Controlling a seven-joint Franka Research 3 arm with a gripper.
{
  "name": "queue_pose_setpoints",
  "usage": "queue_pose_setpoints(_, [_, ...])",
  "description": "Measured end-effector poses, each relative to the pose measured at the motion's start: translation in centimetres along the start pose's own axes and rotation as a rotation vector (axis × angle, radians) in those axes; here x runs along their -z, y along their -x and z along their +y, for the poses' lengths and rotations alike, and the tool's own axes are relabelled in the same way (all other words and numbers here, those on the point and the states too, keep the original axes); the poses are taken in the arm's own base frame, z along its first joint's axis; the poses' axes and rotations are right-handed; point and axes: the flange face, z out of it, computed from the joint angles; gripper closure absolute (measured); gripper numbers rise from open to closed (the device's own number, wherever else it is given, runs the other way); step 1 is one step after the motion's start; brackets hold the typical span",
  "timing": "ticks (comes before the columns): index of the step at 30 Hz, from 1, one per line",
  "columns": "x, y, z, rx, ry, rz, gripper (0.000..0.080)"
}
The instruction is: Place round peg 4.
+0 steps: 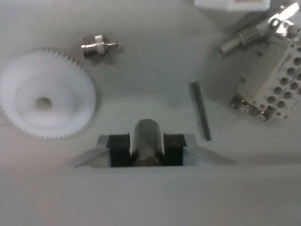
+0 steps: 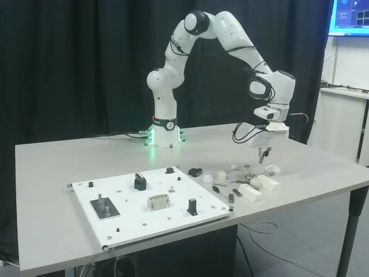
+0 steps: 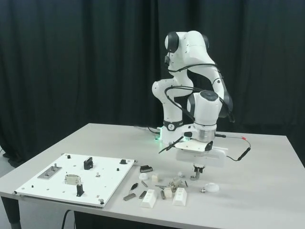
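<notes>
The tool [image 1: 146, 149] is clenched on a round peg [image 1: 146, 141]: in the wrist view the two black pads [image 1: 118, 149] press against either side of a short grey cylinder that stands upright between them. The room views show the tool [image 2: 264, 153] hanging above the worktop [image 2: 69, 167], clear of the surface, with the peg end poking out below the fingers over the cluster of loose parts.

The white board [image 2: 147, 199] lies flat on the worktop, well apart from the tool, on the side away from the loose parts. It carries several black fixtures, a grey plate with posts [image 2: 104, 208] and a pale connector housing [image 2: 157, 201]. Whether any of its holes already holds a peg cannot be told.

Below the tool, on the worktop, lies a white gear [image 1: 47, 93] with a hole through its hub. Near it sits a small metal connector [image 1: 98, 46], apart from the gear's teeth. A thin grey rod [image 1: 201, 110] lies flat just beside the held peg's position, touching nothing. Further off sits a pale multi-pin connector [image 1: 273, 84] with rows of holes, with a ribbed cable plug [image 1: 244, 36] beside it. A white block [image 1: 233, 5] shows at the edge. In the first room view, more white blocks [image 2: 259, 186] lie near the worktop's front edge.
</notes>
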Motion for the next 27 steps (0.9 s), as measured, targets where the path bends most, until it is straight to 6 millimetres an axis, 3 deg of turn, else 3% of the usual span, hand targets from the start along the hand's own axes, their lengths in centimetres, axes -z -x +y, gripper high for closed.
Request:
queue_pose_setpoints(16, [-0.91, 0.80, -0.15, -0.003, 0.003, 0.024, 0.0654])
queue_pose_setpoints(17, [-0.91, 0.78, -0.14, -0.004, 0.003, 0.024, 0.0499])
queue_pose_setpoints(22, [-0.92, 0.61, -0.08, -0.005, 0.003, 0.027, 0.0499])
queue_pose_setpoints(23, [-0.92, 0.57, -0.07, -0.005, 0.003, 0.028, 0.0153])
queue_pose_setpoints(27, [-0.90, 0.42, -0.03, -0.006, 0.001, 0.029, 0.0153])
